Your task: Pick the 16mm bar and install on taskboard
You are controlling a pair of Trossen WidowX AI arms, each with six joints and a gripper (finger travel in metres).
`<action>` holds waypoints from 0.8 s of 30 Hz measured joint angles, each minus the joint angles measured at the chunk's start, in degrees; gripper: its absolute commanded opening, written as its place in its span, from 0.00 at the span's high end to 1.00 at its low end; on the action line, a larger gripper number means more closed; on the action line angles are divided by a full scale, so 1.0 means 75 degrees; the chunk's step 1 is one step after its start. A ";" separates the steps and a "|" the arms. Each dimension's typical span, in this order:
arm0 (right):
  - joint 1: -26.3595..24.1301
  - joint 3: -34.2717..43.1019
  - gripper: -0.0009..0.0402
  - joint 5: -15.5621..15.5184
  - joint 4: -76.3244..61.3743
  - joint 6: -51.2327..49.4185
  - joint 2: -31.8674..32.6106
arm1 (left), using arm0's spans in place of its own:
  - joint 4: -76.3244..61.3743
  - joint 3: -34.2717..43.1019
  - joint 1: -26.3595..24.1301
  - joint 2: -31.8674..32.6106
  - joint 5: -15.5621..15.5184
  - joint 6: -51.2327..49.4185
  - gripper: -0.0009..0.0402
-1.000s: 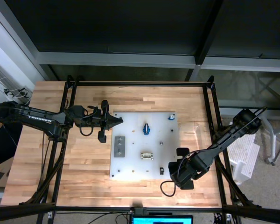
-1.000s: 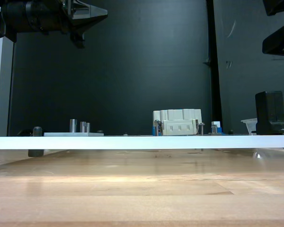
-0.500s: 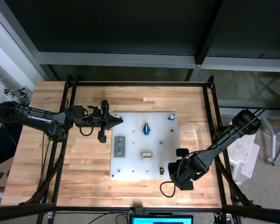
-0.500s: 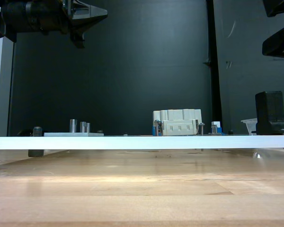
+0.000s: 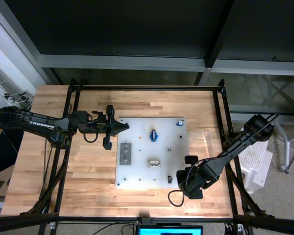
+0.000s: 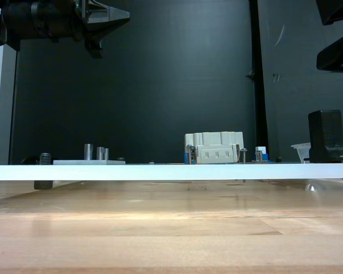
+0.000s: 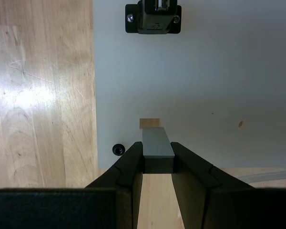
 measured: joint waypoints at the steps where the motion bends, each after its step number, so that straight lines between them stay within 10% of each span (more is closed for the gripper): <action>1: 0.0000 -0.0003 0.98 0.0012 0.0003 -0.0003 0.0000 | 0.0000 0.0003 0.0000 0.0000 0.0000 0.0000 0.98; 24: 0.0003 -0.0029 0.98 -0.0050 0.0079 0.0006 0.0152 | 0.0000 0.0000 0.0000 0.0000 0.0000 0.0000 0.98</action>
